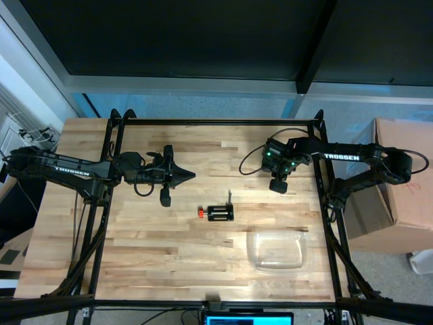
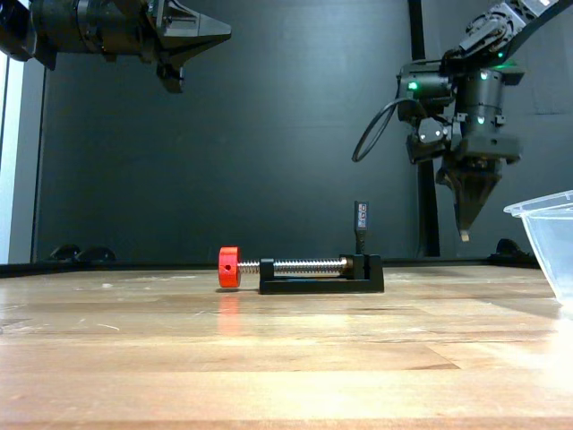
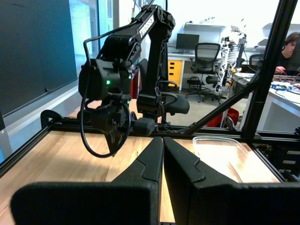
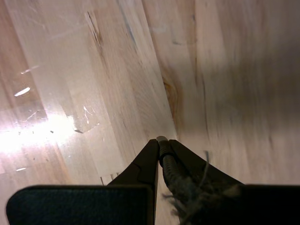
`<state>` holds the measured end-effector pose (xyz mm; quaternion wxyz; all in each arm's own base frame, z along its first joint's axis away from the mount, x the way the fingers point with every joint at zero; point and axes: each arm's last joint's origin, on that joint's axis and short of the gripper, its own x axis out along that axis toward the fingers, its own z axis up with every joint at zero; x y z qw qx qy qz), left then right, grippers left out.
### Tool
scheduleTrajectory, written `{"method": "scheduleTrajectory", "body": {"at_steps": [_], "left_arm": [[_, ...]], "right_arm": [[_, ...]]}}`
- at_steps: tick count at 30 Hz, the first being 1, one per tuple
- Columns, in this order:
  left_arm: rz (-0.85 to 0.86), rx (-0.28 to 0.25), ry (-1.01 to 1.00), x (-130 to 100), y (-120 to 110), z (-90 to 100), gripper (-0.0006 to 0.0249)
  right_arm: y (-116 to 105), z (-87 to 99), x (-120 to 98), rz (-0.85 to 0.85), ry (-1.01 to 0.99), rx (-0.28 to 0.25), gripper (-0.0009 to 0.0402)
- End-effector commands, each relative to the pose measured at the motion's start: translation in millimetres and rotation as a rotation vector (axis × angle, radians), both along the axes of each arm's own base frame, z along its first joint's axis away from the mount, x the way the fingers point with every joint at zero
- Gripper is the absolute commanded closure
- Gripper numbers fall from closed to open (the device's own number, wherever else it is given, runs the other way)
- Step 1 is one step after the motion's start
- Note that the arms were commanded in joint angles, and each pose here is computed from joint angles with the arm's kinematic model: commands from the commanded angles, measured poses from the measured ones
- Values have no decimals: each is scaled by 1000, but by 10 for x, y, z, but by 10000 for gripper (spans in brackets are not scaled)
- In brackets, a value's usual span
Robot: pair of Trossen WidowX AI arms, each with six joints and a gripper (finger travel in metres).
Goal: Remove the USB-C connector from the USB-C receptacle and place in the container
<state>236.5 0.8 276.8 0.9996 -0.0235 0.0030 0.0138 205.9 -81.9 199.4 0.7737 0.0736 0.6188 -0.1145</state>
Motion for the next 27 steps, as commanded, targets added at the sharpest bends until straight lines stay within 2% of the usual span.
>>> {"method": "scheduleTrajectory", "body": {"at_steps": [1,7,20,27], "left_arm": [[0,0,-1,0,1,2,243],[0,0,-1,0,1,2,243],[0,0,-1,0,1,2,243],[0,0,-1,0,1,2,243]], "right_arm": [[6,-46,-16,-12,6,5,393],[6,-52,-19,-28,7,5,380],[9,-54,-26,-52,12,13,217],[19,-30,-44,-70,39,27,180]]}}
